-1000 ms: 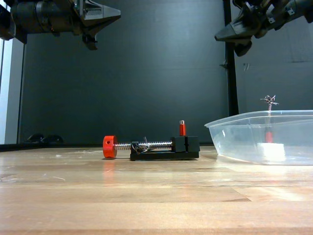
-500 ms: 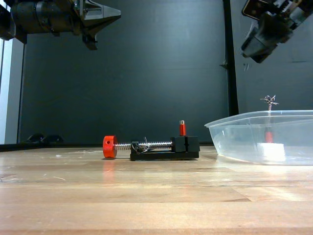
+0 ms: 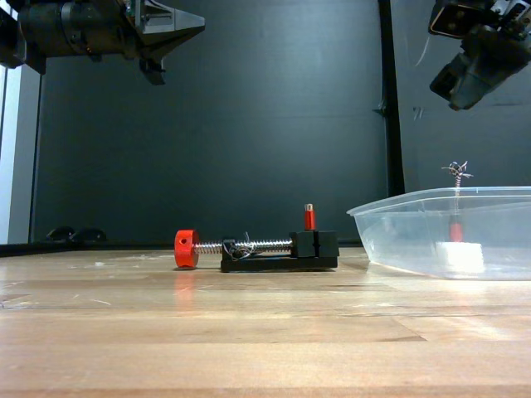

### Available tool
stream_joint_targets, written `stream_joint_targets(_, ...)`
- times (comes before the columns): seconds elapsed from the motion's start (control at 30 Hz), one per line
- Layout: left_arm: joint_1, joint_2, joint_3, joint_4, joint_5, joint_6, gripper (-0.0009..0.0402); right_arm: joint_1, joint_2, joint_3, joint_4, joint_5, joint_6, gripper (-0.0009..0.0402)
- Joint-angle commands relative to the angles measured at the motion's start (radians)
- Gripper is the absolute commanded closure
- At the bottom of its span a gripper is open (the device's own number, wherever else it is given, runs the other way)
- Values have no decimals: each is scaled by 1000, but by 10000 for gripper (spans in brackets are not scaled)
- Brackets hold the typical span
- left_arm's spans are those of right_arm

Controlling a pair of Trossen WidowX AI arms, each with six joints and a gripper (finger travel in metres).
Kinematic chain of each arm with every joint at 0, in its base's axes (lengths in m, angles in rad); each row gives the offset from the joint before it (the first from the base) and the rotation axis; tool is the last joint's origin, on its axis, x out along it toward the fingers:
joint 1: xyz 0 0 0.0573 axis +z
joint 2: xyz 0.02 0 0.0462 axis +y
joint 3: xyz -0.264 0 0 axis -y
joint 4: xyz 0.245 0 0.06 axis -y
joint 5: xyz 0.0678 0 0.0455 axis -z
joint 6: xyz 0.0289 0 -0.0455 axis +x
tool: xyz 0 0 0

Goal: Pick the RCA connector and install on taskboard

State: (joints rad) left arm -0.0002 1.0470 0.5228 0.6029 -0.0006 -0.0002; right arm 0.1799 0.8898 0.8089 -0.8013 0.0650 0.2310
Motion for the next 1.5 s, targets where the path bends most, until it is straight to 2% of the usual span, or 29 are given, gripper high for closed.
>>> stream_joint_targets(0.03, 0, 0, 0, 0, 0, 0, 393, 41, 23, 0, -46, 23, 17, 393)
stream_joint_targets(0.2, 0, 0, 0, 0, 0, 0, 393, 77, 61, 0, -61, 22, 50, 393)
stream_joint_targets(0.53, 0, 0, 0, 0, 0, 0, 393, 82, 104, 0, -62, 23, 72, 379)
stream_joint_targets(0.8, 0, 0, 0, 0, 0, 0, 393, 85, 168, 0, -47, 23, 84, 282)
stream_joint_targets(0.93, 0, 0, 0, 0, 0, 0, 393, 87, 199, -2, -38, 48, 96, 238)
stream_joint_targets(1.03, 0, 0, 0, 0, 0, 0, 393, 87, 223, -4, -23, 48, 97, 220)
stream_joint_targets(1.5, 0, 0, 0, 0, 0, 0, 393, 91, 301, -43, 97, 48, 98, 212)
